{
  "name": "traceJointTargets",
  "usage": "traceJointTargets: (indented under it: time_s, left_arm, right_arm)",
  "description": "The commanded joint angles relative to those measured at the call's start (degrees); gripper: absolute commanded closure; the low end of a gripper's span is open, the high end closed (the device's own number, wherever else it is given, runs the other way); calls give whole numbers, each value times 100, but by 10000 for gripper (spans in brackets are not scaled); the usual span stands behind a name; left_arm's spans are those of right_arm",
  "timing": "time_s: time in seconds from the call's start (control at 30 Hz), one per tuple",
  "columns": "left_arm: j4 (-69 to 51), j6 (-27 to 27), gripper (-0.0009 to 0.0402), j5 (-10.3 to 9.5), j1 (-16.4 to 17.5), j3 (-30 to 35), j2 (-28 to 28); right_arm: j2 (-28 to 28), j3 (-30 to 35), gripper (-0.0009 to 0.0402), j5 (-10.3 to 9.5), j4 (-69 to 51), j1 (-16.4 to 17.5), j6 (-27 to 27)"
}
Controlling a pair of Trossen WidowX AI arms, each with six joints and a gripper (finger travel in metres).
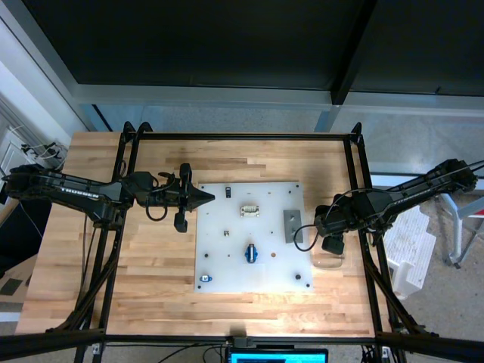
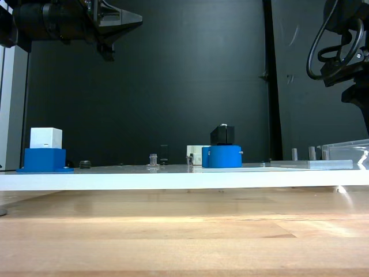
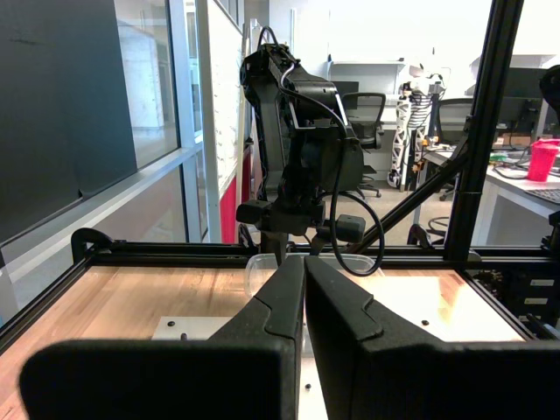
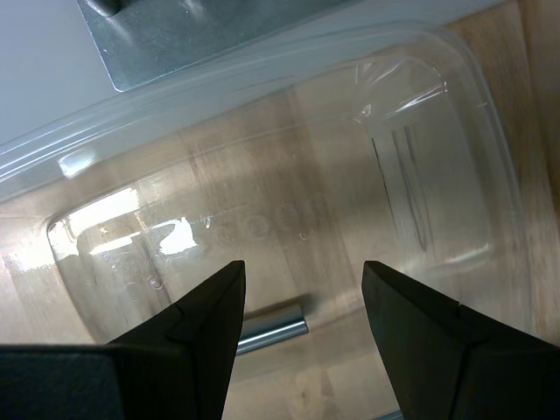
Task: Remove the 16mm cylinder and place in the container
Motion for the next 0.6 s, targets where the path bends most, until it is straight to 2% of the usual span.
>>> traceJointTargets:
  time_s: [0.03, 0.23, 0.37, 0.5, 0.6]
  left_arm:
    - [0, 0, 393, 2, 2, 2, 0]
    - [0, 2, 393, 2, 0, 2, 0]
    - [0, 0, 393, 2, 0, 2, 0]
    - [0, 0, 393, 2, 2, 2, 0]
    - [0, 0, 393, 2, 2, 2, 0]
  right_arm:
    - [0, 4, 209, 4, 2, 2, -2]
    - [0, 33, 209, -7, 11, 2, 50]
    - [0, 415, 224, -4, 46, 2, -11]
    - [0, 955, 253, 197, 306, 0, -422]
    - [9, 1233, 286, 210, 586, -120, -844]
